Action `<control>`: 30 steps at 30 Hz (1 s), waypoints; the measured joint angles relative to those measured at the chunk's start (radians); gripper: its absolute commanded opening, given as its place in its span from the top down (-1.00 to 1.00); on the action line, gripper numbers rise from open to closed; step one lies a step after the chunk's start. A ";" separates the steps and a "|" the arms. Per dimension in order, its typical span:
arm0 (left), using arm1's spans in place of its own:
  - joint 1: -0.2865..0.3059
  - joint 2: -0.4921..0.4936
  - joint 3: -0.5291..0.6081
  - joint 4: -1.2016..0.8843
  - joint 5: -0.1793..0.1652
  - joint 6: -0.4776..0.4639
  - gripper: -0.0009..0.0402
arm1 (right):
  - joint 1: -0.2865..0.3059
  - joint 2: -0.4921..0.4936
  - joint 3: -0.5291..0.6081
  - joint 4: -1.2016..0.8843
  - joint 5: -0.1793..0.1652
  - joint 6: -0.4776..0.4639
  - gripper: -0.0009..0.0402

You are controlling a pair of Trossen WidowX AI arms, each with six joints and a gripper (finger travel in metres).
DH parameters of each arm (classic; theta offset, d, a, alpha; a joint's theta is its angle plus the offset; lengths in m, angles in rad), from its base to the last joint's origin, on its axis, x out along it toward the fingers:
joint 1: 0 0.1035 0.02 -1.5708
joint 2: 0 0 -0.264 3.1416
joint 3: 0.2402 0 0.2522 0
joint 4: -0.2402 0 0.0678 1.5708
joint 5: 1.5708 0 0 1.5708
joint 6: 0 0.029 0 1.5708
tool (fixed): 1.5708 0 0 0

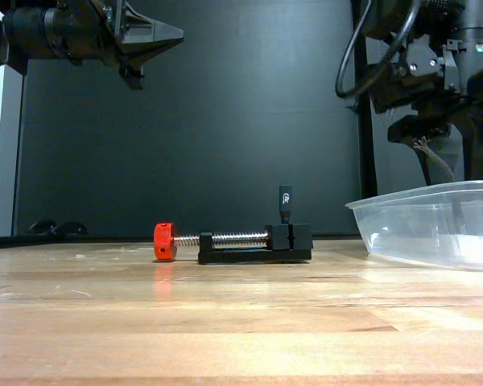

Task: Pick the USB-C connector and install on taskboard

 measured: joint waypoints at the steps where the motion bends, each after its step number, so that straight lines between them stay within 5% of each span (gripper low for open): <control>1: 0.000 0.000 0.000 0.000 0.000 0.000 0.96 | 0.000 0.003 -0.002 0.005 0.000 0.000 -0.27; 13: 0.000 0.000 0.000 0.000 0.000 0.000 0.96 | 0.000 0.011 -0.046 0.067 0.000 0.000 -0.25; 30: 0.000 0.000 0.000 0.000 0.000 0.000 0.96 | -0.002 0.011 -0.048 0.076 0.000 -0.019 0.16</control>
